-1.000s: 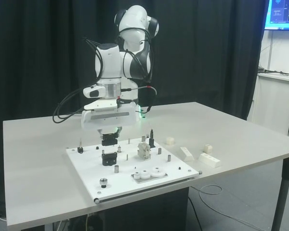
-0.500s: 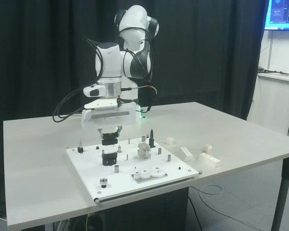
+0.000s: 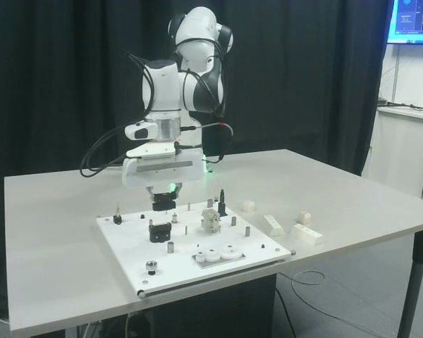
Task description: Place D-SUB.
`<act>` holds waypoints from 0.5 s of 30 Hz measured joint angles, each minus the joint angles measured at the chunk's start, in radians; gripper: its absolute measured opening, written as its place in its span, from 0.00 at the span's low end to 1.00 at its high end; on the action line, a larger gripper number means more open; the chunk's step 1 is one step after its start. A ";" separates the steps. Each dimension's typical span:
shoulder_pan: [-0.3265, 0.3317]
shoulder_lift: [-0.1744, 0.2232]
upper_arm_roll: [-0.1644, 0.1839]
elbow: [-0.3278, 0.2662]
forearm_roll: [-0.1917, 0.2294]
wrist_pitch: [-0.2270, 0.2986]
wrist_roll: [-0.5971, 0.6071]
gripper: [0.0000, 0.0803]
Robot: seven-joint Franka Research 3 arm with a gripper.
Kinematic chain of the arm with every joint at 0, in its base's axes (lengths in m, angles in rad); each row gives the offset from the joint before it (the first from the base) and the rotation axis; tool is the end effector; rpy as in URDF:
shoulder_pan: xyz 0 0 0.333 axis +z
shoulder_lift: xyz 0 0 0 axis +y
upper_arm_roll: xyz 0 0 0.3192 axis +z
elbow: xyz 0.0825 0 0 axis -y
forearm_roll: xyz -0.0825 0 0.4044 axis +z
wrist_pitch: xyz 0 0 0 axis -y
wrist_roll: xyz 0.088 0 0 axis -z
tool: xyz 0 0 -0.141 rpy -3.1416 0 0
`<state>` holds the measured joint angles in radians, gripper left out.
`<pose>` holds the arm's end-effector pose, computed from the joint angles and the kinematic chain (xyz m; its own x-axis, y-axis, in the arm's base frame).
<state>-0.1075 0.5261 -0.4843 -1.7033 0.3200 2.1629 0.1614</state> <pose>0.5945 -0.3430 0.2733 0.6399 -0.7685 -0.0010 -0.7682 -0.6396 -0.0295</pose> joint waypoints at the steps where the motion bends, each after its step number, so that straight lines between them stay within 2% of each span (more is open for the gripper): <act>1: 0.004 -0.001 0.000 0.002 0.002 -0.005 0.000 0.48; 9: 0.051 -0.020 0.001 0.003 0.044 -0.051 0.000 0.48; 15: 0.115 -0.031 0.001 0.002 0.069 -0.087 0.028 0.48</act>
<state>0.0078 0.4949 -0.4829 -1.7008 0.3885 2.0754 0.1896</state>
